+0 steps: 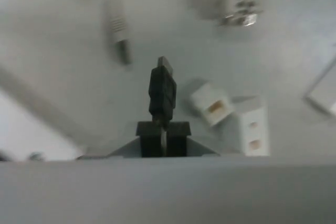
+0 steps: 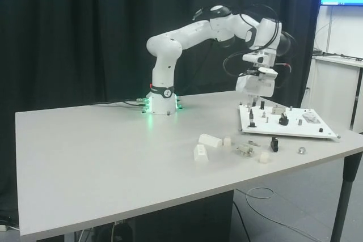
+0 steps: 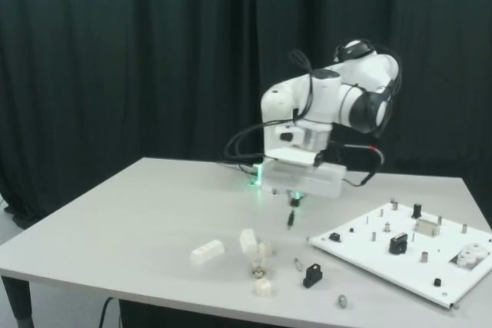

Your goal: Place USB.

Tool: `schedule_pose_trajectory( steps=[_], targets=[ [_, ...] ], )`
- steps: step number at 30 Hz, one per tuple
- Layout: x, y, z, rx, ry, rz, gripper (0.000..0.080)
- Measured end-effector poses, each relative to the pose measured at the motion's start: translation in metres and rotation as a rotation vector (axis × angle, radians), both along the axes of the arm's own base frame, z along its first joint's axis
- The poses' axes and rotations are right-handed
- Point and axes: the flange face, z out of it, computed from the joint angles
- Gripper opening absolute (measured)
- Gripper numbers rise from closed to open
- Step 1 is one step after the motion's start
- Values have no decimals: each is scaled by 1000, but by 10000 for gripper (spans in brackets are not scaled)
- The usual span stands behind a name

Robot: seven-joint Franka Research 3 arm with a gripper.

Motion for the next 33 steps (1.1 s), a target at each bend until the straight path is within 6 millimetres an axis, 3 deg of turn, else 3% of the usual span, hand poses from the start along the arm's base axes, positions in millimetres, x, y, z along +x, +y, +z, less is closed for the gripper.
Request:
schedule_pose_trajectory(
  steps=[13, 25, 26, 29, 30, 33],
  targets=[
    [26, -72, -12, -31, -11, 32, 19],
    [45, -111, -22, 1, -4, 54, 19],
    [47, -113, -23, 2, -3, 58, 68],
    [51, -119, -24, 5, 0, 66, 68],
    [52, -121, -24, 6, 1, 68, 352],
    [55, -126, -25, 9, 4, 76, 352]
  ],
)
